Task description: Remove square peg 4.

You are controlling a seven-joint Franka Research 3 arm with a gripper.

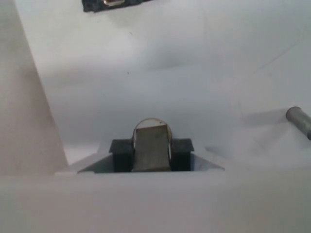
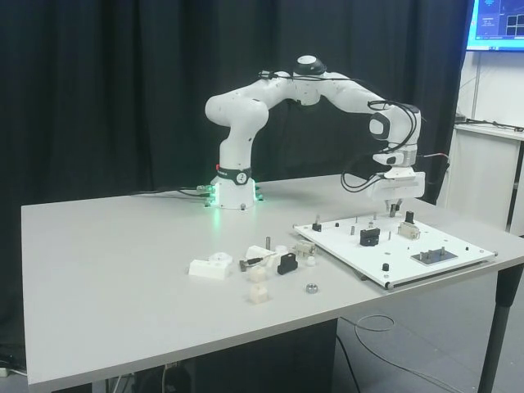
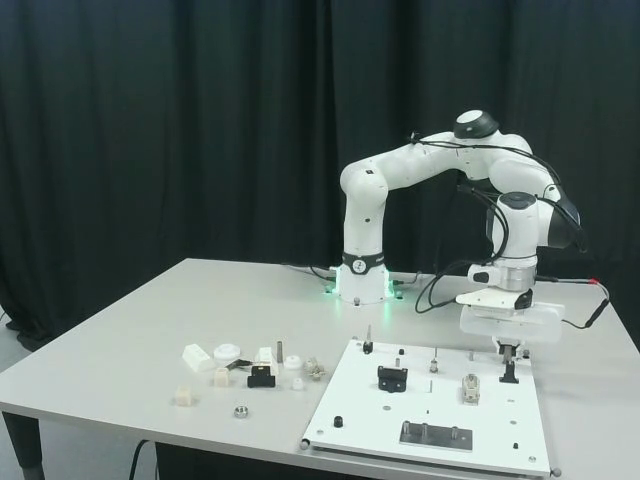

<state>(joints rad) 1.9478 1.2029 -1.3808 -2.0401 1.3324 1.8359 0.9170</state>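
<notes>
A: Two black fingers (image 1: 121,154), and between them sits the peg (image 1: 152,149), so the gripper (image 1: 151,156) is closed narrow on it, pads against both flanks.

B: And where is that peg relative to the board (image 3: 440,420)?

A: From the second room view the gripper (image 3: 511,352) hangs just above the board's far corner, with a dark post (image 3: 510,371) right under the jaws. Whether the peg is free of its seat or partly in it cannot be told from here.

B: So what could spoil this?

A: Likely a crooked pull. If the arm (image 2: 327,86) lifts off-axis, a square peg could bind against its hole and slip out of the pads.

B: Anything near the jaws to worry about?

A: One grey pin (image 1: 299,121) lies off to one side of the jaws, well apart. A sideways swing at low height might clip it or the other fixtures on the board. Loose parts (image 2: 262,266) on the table (image 2: 106,254) are far away, no threat.
</notes>
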